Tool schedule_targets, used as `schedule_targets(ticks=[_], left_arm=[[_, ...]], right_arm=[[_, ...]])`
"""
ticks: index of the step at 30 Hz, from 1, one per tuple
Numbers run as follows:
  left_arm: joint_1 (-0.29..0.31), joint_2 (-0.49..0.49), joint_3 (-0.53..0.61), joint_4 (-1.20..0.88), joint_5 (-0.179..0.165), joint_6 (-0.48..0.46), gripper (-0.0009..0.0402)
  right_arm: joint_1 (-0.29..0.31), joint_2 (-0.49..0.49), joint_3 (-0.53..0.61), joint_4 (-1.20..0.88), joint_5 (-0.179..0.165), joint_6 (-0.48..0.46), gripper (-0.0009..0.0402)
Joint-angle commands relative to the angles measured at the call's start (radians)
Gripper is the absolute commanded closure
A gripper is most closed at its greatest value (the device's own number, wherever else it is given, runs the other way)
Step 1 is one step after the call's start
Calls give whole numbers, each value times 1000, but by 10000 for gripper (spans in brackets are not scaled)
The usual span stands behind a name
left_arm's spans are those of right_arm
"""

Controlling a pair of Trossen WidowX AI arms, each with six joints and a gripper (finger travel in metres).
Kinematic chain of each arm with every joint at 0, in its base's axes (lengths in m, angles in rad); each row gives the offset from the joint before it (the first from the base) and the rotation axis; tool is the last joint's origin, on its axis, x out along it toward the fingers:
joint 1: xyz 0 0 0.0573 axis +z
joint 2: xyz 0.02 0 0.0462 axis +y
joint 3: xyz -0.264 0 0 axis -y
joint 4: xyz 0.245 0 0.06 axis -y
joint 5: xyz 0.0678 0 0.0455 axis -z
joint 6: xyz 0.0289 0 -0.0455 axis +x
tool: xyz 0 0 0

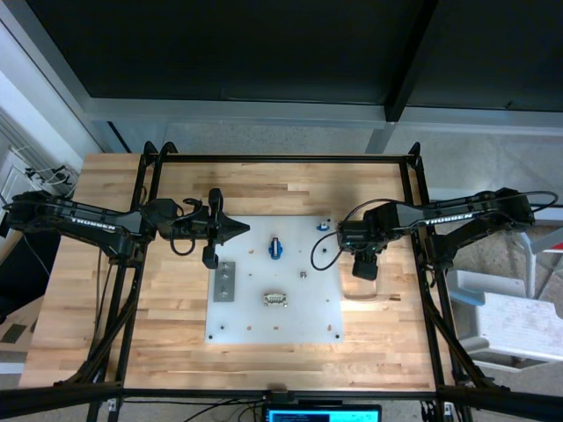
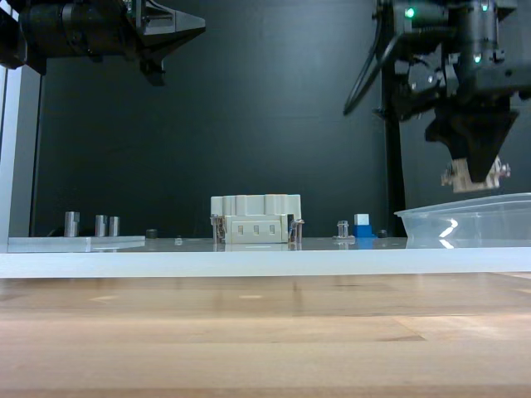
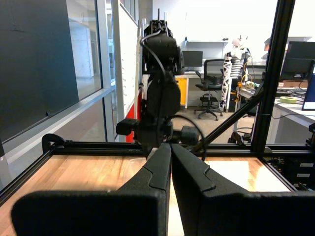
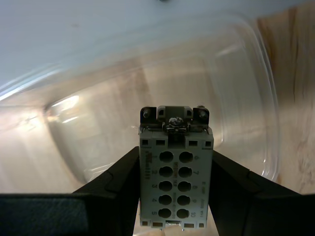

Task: Remove the HAN10-E connector and place it in the container

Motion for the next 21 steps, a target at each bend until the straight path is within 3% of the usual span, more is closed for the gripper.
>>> schedule_targets(ticks=[1,13,21], left_arm=[[0,0,0,0,0,0,393],[0,0,0,0,0,0,393],[0,0,0,0,0,0,393]], right_arm=[[0,2,-42,53,-2,46,393],[0,2,-167,182,-2,144,393],[0,18,-222,261,-2,151,393]])
